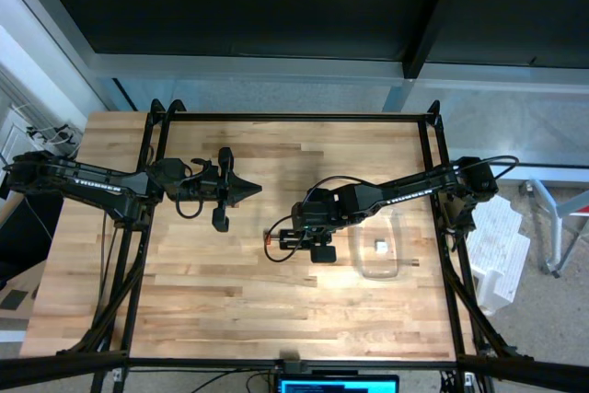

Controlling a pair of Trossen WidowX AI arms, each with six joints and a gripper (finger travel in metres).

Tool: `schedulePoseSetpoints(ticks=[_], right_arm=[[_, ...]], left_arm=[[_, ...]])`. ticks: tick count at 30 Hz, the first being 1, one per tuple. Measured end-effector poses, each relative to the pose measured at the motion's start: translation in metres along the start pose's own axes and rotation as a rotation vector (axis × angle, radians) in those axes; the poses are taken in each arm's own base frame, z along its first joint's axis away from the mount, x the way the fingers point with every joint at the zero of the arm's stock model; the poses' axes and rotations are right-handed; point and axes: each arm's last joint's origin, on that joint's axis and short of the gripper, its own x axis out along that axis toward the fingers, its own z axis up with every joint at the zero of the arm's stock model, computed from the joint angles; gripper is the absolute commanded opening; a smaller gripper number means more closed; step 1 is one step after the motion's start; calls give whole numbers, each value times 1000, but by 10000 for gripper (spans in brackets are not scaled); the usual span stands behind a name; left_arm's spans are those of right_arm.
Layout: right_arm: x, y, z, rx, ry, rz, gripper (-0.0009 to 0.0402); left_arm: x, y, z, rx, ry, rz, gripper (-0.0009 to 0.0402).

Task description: Remove the USB-C connector from taskboard and place in the container

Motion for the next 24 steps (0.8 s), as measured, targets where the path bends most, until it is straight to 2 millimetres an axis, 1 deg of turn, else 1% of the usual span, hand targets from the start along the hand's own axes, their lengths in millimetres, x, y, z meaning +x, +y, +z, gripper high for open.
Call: schedulePoseSetpoints(ticks=[16, 24], right_arm=[[0, 0, 0, 1, -1, 4, 0], [0, 0, 0, 1, -2, 3, 2]], left_arm=[[0, 0, 0, 0, 0, 0, 0], [0, 0, 0, 0, -1, 0, 0]])
